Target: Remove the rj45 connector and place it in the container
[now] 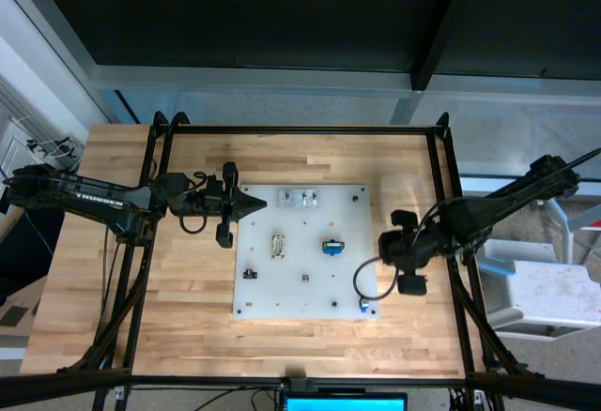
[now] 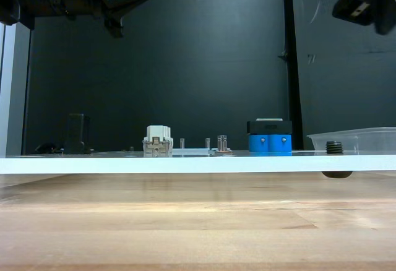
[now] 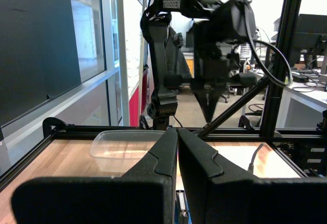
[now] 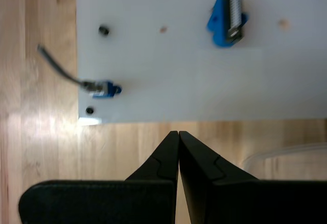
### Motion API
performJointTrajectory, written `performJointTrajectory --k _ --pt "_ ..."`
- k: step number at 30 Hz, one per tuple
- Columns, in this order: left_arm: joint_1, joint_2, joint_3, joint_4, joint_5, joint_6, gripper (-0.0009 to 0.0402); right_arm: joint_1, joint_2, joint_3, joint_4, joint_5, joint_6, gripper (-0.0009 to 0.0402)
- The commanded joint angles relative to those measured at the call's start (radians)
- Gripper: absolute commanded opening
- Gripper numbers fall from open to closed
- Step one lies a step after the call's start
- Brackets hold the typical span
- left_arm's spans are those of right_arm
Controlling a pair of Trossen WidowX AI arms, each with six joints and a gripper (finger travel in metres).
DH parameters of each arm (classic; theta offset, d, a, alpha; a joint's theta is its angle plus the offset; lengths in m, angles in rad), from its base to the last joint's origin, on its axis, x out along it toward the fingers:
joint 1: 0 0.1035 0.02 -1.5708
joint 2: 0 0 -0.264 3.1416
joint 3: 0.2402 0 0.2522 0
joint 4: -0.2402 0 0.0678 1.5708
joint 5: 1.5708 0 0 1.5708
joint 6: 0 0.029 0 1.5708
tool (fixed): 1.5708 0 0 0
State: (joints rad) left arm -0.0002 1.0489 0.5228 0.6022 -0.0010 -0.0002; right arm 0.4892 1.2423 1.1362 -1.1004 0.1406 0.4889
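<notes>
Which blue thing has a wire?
The tiny rj45 connector at the board's corner, by the right gripper; the bigger blue connector mid-board has none. Left gripper hovers opposite.

One brand name, on an arm

White lettering along the left arm (image 1: 94, 200) reads TROSSEN; a small white mark on the right arm (image 3: 171, 2) is not clearly legible.

The wooden table (image 1: 188, 317) carries two items directly on its top. A flat white square board (image 1: 282, 289) lies near centre; the container (image 2: 371, 141) rests on bare wood, just beside the board's right edge.
</notes>
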Motion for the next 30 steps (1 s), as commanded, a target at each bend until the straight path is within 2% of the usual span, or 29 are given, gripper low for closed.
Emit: performJointTrajectory --k 1,11,24,30 --pt "0.0 0.0 0.0 0.001 0.0 0.0 0.0001 0.04 0.029 0.0 -0.002 -0.003 0.037 0.0" --pt "0.0 0.0 0.0 0.001 0.0 0.0 0.0001 0.1 0.1 0.019 -0.002 -0.001 0.124 0.0" --pt "0.0 0.0 0.0 0.0 0.0 0.0 0.0001 0.14 0.21 0.13 -0.01 0.006 0.144 0.0" --pt "0.0 0.0 0.0 0.0 0.0 0.0 0.0001 0.154 0.246 0.138 -0.003 -0.002 0.166 0.0"
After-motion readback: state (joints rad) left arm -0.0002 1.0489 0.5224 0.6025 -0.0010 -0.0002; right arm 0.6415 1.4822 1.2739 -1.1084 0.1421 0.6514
